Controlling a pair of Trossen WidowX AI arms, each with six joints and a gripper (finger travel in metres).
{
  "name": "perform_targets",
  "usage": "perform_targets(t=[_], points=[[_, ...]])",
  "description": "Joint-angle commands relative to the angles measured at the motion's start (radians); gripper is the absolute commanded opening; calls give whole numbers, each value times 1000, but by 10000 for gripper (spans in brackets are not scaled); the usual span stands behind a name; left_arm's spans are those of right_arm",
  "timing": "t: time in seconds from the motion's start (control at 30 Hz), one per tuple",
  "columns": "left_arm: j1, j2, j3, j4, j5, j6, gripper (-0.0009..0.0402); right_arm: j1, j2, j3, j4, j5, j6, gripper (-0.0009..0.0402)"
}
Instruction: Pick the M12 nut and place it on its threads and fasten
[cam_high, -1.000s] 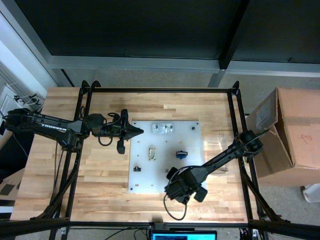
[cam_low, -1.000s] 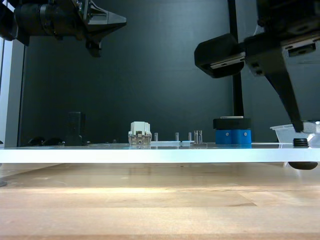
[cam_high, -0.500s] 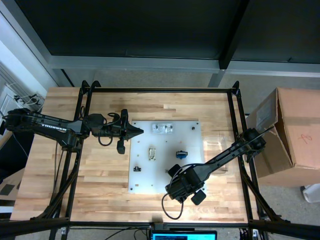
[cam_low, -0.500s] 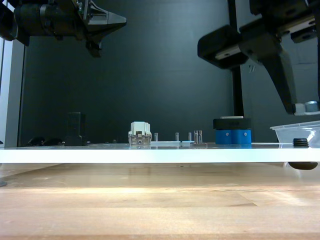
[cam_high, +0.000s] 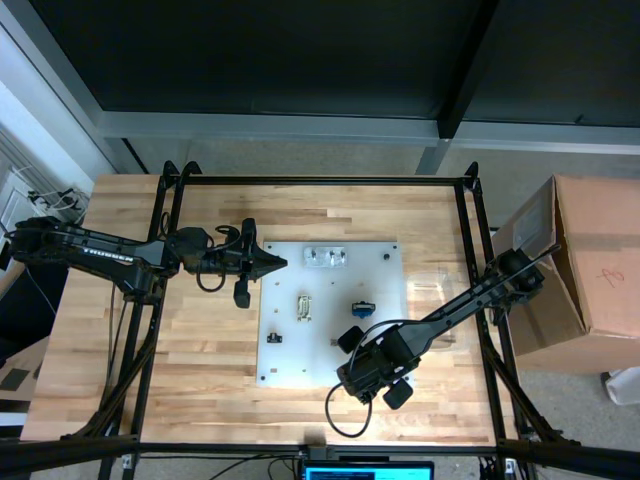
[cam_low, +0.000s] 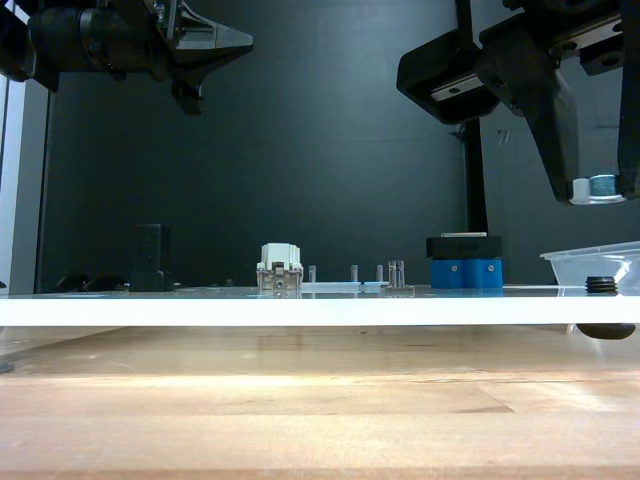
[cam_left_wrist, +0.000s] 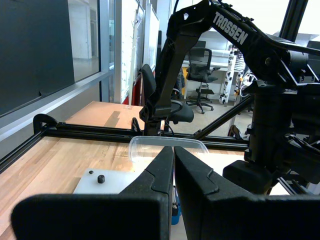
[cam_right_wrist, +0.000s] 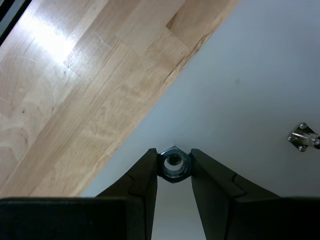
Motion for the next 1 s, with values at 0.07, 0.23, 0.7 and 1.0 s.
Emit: perform_targets(t=[0.07,0.23,0.7,1.0], points=[[0,0,0,0,0,0,0,-2,1,-26,21,0,1,23],[0,0,0,0,0,0,0,-4,1,-93,98,-3,1,23],[0,0,0,0,0,0,0,-18,-5,-153,144,-2,1,23],[0,0,0,0,0,0,0,-19,-37,-202,167,-2,3,23]])
